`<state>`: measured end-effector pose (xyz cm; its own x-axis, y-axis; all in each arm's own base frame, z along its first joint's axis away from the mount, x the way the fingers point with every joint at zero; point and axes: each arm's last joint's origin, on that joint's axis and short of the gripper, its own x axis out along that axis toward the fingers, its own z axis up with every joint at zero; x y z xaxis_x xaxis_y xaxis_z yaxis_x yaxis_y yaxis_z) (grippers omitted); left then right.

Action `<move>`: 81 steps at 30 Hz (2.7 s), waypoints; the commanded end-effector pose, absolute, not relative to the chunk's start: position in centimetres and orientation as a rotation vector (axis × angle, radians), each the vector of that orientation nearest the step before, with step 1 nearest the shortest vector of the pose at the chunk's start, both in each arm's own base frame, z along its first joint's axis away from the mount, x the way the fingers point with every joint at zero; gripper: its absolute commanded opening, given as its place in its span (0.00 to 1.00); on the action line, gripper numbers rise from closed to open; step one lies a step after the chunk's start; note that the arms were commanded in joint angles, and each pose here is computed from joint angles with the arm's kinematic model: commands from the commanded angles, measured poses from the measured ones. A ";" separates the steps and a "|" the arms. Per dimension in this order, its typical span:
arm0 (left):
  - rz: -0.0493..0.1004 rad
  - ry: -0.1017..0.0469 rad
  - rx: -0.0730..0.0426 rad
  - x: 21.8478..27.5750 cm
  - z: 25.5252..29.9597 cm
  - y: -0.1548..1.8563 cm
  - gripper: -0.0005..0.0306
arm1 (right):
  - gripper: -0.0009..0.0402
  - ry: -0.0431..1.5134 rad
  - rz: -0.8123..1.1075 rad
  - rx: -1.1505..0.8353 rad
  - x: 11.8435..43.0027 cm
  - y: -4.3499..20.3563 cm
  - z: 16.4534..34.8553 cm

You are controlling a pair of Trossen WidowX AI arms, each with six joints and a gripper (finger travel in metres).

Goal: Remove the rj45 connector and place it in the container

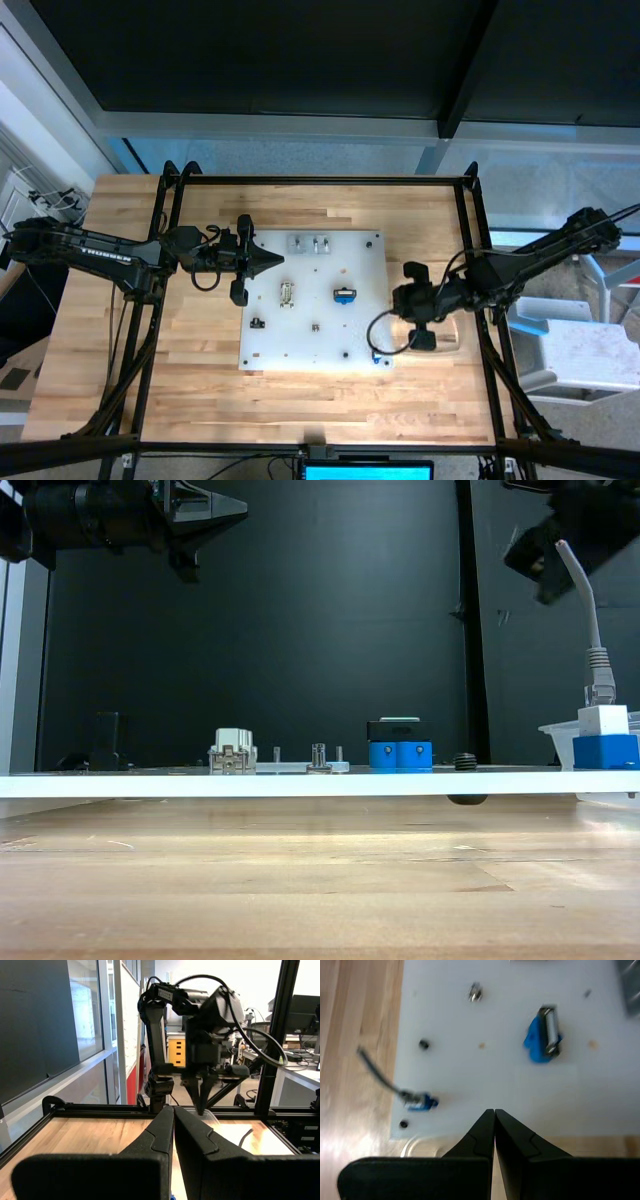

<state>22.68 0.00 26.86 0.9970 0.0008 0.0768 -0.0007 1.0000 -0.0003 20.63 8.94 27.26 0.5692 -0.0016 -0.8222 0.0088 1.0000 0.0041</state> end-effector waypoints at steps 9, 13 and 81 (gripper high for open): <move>0.001 -0.076 0.000 22.69 26.86 0.01 0.02 | 0.16 1.009 0.029 0.008 20.0 11.9 26.2; 0.001 -0.076 0.000 22.69 26.86 0.01 0.02 | 0.26 1.019 0.027 0.017 20.2 12.4 25.8; 0.001 -0.077 0.000 22.68 26.86 0.01 0.02 | 0.48 1.037 -0.031 0.034 24.5 15.5 19.0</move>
<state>22.68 0.00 26.86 0.9971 0.0008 0.0764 -0.0007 1.0000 -0.0003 24.56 15.54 19.04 0.5096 -0.0084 -0.8603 0.0449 0.9988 0.0169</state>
